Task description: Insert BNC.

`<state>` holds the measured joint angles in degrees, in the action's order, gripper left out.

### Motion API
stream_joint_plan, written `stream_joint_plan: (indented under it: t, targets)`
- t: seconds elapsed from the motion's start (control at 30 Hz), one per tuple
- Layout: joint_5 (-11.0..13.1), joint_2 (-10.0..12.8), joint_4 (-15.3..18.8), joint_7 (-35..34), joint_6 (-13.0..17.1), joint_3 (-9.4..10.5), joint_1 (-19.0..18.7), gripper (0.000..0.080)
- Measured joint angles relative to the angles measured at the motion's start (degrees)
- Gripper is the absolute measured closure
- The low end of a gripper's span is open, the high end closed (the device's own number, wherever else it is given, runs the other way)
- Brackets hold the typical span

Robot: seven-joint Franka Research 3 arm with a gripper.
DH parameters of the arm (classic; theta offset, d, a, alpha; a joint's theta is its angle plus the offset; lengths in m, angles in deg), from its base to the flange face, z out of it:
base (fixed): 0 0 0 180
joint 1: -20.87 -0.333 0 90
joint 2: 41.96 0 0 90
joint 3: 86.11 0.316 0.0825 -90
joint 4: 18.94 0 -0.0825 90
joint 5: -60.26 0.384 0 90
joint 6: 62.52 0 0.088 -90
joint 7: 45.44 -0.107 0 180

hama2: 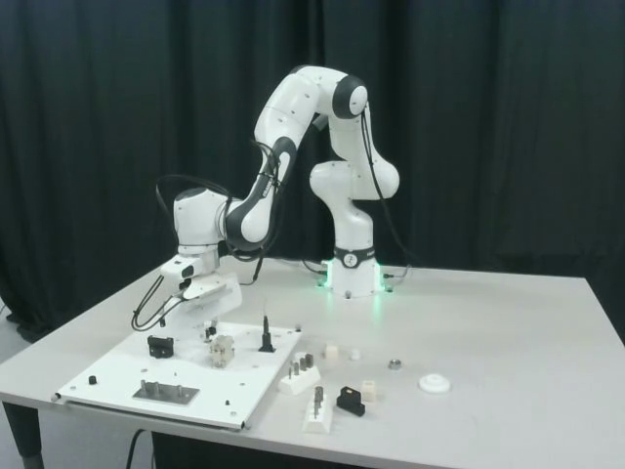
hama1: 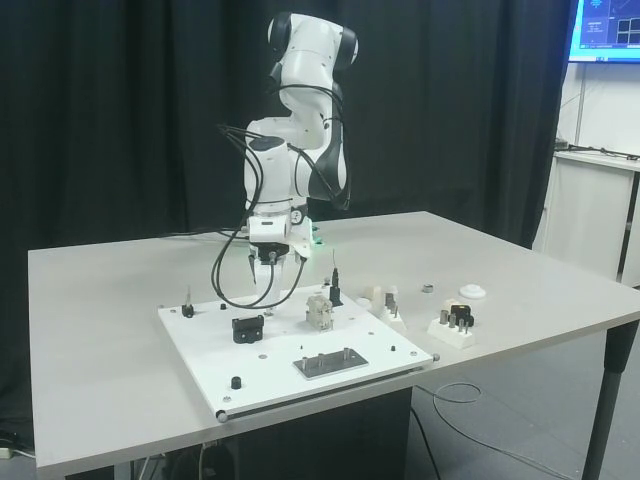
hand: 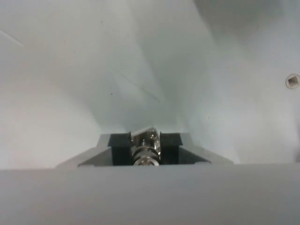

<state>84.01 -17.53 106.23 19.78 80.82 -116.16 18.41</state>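
In the wrist view my gripper (hand: 146, 146) is shut on a metal BNC connector (hand: 146, 154), held between the two black pads; below it only bare white board (hand: 140, 70) shows. From the room cameras the gripper (hama1: 268, 258) (hama2: 186, 290) hangs a little above the far part of the white board (hama1: 290, 345) (hama2: 117, 376). A black cable (hama1: 230, 270) loops down from it. A small metal block (hama1: 319, 310) (hama2: 223, 349) stands on the board, to the side of the gripper. I cannot make out the socket.
The board also carries a black part (hama1: 247, 327) (hama2: 160, 345), a thin upright pin (hama1: 335, 285) (hama2: 264, 337) and a grey plate with pegs (hama1: 330, 364) (hama2: 165, 392). White holders (hama1: 453, 327) (hama2: 298, 376) and a white disc (hama1: 472, 291) lie on the table beside the board.
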Motion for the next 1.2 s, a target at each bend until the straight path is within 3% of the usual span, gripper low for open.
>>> stream_joint_plan:
  t: [0.63,1.2]
  targets:
    - [0.0,0.1,-0.1,0.3,-0.2,0.00,0.0,0.0677]
    - [0.0,0.0,-0.1,9.3,-0.3,-0.05,0.0,0.0677]
